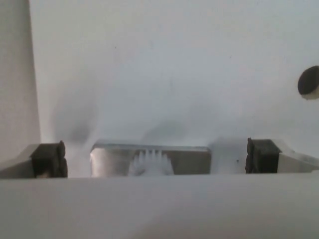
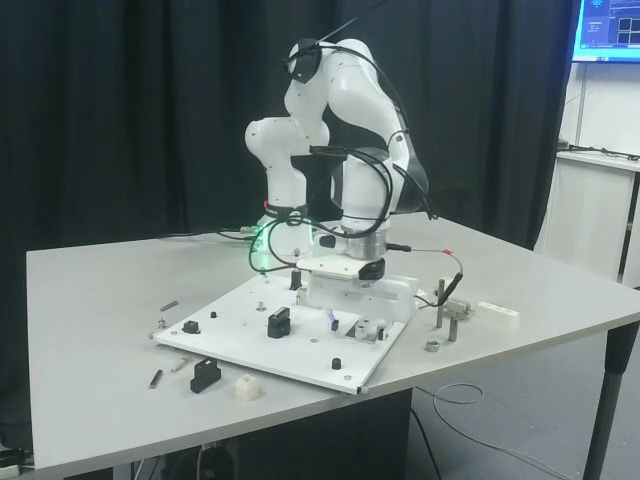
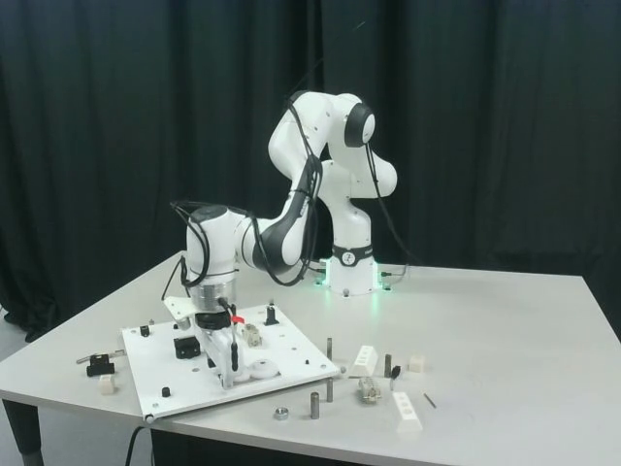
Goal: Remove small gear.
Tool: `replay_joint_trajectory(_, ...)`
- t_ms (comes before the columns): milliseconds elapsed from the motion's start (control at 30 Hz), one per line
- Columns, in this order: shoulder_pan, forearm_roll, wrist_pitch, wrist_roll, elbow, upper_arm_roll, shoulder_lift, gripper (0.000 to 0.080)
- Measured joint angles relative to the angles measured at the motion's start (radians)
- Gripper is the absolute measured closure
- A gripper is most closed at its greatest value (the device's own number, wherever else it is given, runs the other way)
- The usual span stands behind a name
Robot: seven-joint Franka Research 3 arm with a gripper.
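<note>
Where curtains hang black: grey table (image 2: pixel 90 290).

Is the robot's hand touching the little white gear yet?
Apart. In the wrist view the small gear sits midway between the two black fingertips of the gripper, with wide bare gaps of white board on both sides.

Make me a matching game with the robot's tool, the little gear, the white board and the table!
Things:
1. tool
2. small gear
3. white board
4. grey table

Descriptions:
A. lies flat on the table
B. white, toothed, on a metal block
C. open, fingers wide apart
D. carries the arm's base

Pairs: 1-C, 2-B, 3-A, 4-D
</note>
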Motion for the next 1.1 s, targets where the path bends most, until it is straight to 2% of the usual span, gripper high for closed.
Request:
replay_joint_trajectory(533, -0.002, 0.000, 0.000, -0.012, 0.000, 0.000, 0.006, 0.0003)
replay_joint_trajectory(567, -0.002, 0.000, -0.001, -0.012, 0.000, 0.000, 0.007, 0.0132)
replay_joint_trajectory(733, -0.002, 0.000, -0.004, -0.013, 0.000, 0.001, 0.008, 0.0132)
replay_joint_trajectory(767, -0.002, 0.000, -0.006, -0.013, 0.000, 0.002, 0.008, 0.0304)
replay_joint_trajectory(1000, -0.002, 0.003, -0.013, -0.010, 0.003, 0.013, 0.009, 0.0304)
replay_joint_trajectory(1033, -0.001, 0.003, -0.013, -0.010, 0.004, 0.013, 0.010, 0.0500)
replay_joint_trajectory(1067, -0.002, 0.003, -0.014, -0.009, 0.004, 0.013, 0.010, 0.0500)
replay_joint_trajectory(1100, -0.002, 0.003, -0.014, -0.007, 0.004, 0.013, 0.010, 0.0604)
